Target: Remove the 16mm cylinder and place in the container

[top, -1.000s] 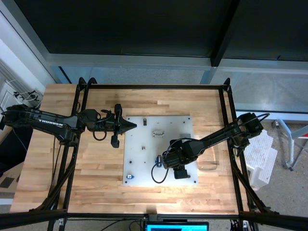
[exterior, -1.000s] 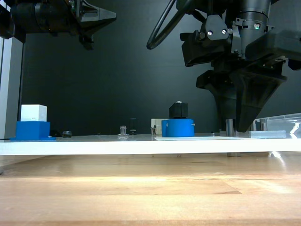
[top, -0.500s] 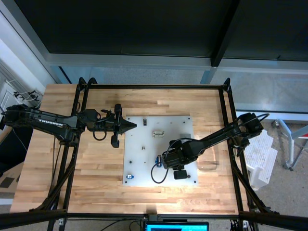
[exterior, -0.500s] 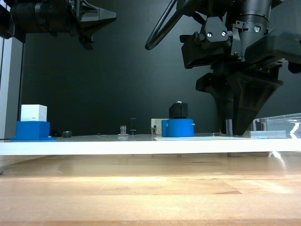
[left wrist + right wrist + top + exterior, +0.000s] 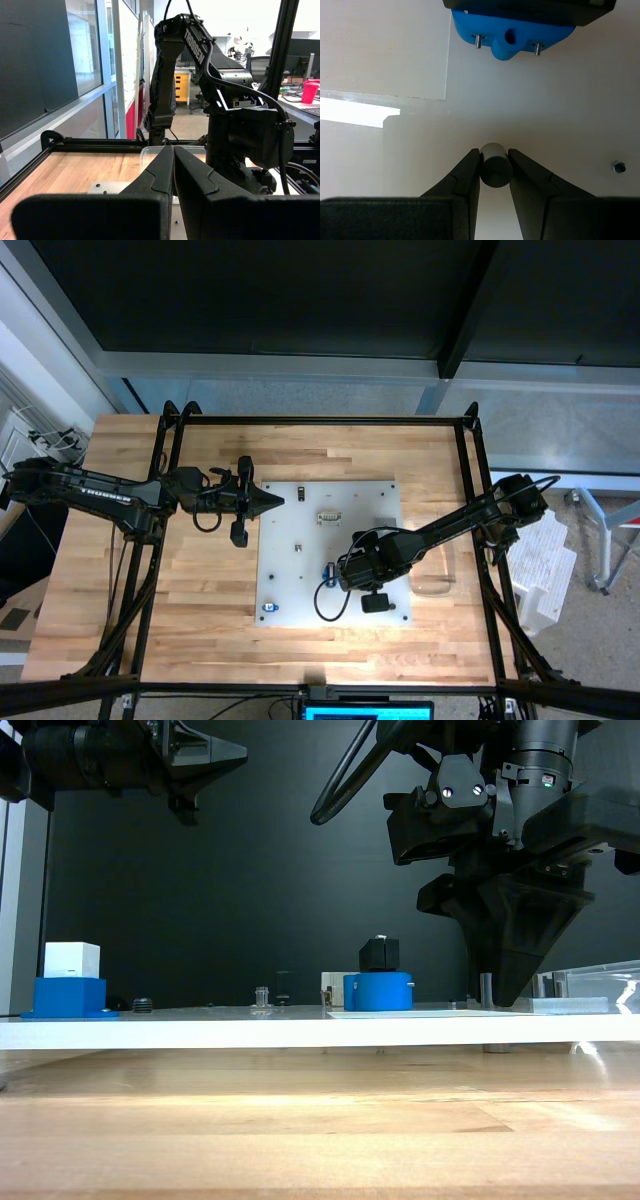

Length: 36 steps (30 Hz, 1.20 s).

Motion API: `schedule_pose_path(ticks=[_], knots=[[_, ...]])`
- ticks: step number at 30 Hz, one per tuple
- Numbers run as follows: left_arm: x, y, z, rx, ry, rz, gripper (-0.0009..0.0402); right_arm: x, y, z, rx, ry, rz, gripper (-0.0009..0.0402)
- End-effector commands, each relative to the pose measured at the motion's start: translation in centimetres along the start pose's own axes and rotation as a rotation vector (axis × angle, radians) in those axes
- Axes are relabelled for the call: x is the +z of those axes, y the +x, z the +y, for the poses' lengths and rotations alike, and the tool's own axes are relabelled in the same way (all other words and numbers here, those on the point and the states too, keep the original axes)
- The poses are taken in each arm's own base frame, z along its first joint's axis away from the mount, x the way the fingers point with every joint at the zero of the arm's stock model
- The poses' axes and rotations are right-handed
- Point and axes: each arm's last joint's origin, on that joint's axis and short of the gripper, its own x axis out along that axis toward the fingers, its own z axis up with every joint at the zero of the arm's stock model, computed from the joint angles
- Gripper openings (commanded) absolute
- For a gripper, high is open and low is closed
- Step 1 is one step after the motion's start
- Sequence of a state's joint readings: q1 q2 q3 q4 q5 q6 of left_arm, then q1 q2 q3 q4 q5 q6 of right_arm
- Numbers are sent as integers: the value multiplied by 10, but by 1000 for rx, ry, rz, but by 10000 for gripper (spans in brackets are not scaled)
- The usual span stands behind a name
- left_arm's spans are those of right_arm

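16mm cylinder (image 5: pixel 495 171) is standing upright in its seat on the white board (image 5: pixel 300 580), and the fingers (image 5: pixel 465 180) of your right gripper (image 5: pixel 498 998) are now pressing against it from both sides. That is the change you are looking at. A second ago the tips were hanging a little higher and just beside the peg; now they are sitting low over the board with the peg between them, only its top showing in the right wrist view. Judging from that, you are finishing the grasp, and the lift is coming next. The peg is not yet rising from the board.

Just beyond the fingers, the blue-clipped part (image 5: pixel 510 35) is staying clear of the grip. Further to the right, the container (image 5: pixel 440 592) is waiting near the board's right edge, so you are facing only a short carry once the peg comes free. A straight upward pull is looking like the safer choice, since a tilt could jam so small a peg.

Across the counter (image 5: pixel 180 580), your left gripper (image 5: pixel 270 500) is hanging parked above the board's left edge, fingers closed together and holding nothing.
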<state>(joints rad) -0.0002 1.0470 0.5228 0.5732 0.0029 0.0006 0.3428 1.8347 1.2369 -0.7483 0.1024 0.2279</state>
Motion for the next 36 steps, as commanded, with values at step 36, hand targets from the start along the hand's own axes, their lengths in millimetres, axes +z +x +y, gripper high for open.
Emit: schedule_pose_path(ticks=[36], knots=[[0,0,0,0,0,0,0,-18,-81,-14,40,66,-171,2]])
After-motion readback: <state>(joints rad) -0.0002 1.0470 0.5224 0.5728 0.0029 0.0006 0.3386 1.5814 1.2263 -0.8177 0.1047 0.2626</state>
